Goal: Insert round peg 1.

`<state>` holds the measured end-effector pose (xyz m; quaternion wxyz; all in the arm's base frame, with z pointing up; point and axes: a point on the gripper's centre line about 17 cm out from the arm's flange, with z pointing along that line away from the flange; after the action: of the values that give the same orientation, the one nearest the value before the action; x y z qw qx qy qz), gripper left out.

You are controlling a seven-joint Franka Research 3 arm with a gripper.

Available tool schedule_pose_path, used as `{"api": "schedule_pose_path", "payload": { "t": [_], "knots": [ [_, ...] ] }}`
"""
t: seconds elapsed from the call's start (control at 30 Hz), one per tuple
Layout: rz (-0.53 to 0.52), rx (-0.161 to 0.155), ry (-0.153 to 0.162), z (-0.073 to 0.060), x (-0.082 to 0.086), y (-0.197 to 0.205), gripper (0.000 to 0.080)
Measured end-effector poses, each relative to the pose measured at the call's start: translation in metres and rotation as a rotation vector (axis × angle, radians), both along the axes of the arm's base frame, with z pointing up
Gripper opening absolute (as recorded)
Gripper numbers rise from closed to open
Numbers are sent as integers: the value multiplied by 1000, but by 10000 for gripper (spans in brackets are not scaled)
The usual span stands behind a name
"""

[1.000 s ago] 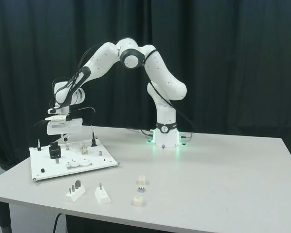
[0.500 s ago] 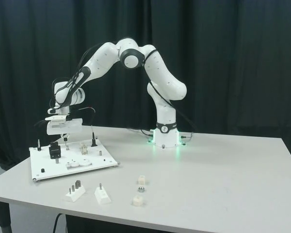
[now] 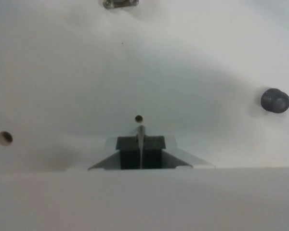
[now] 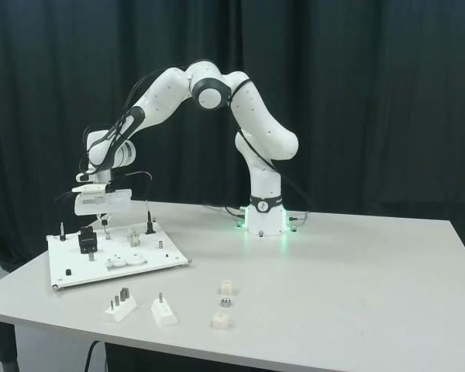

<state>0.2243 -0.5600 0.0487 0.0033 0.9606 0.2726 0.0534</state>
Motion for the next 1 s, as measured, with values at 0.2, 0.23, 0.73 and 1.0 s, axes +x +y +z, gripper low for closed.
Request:
{"api": "schedule_pose_path", "payload": {
  "t": [0.2, 0.23, 0.73, 1.0],
  "knots": [
    [0, 0, 0, 0, 0, 0, 17],
    [0, 0, 0, 0, 0, 0, 17],
    [-5, 4, -7, 0, 2, 1, 17],
    [-12, 15, -20, 0, 6, 4, 17]
  ]
}}
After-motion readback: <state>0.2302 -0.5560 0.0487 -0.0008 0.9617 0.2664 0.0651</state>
